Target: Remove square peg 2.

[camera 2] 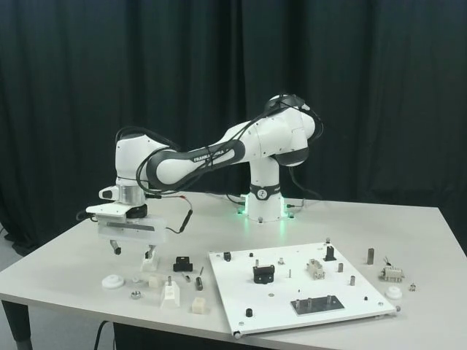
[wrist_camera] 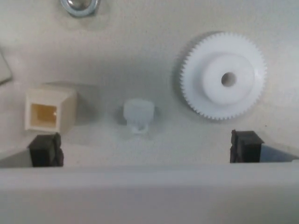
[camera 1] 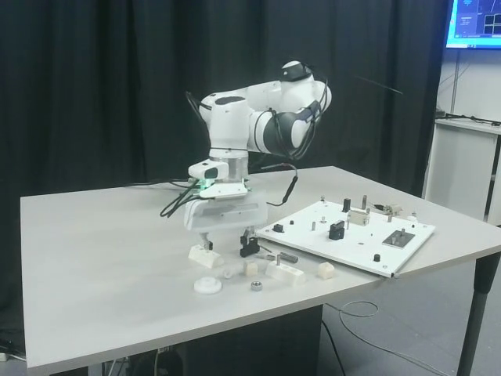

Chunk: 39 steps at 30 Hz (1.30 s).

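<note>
Between the parted jaws, square peg untouched

Wrist view: looking straight down, close over the table and a gear. First room view: from off one table corner, farther back. Second room view: facing the arm head-on. Shared by both: arm, table, board.

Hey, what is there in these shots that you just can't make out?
- Wrist view: the nut is cut off by the picture's edge.
- Wrist view: the gripper body hides the table nearer the camera.
- Room views: parts on the white board are too small to identify.
</note>
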Motion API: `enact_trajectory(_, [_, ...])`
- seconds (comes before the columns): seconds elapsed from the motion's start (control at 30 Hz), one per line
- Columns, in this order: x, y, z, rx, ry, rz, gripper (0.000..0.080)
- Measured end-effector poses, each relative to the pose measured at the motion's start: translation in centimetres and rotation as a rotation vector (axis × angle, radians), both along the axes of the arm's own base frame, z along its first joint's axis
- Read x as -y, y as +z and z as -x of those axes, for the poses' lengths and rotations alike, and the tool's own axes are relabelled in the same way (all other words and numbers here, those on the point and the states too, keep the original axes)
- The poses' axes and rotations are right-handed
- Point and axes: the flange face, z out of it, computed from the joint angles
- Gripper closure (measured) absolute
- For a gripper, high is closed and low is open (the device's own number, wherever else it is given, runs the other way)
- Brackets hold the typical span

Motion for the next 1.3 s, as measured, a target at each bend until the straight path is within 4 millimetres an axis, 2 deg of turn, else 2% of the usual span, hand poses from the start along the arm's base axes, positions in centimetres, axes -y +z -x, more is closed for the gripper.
enact_trajectory(0.53, [-1.0, 2.6, -0.7, 0.015, 0.024, 0.007, 0.0003])
enact_trajectory(1.3, [-1.7, 4.0, -1.3, 0.019, 0.040, 0.013, 0.0003])
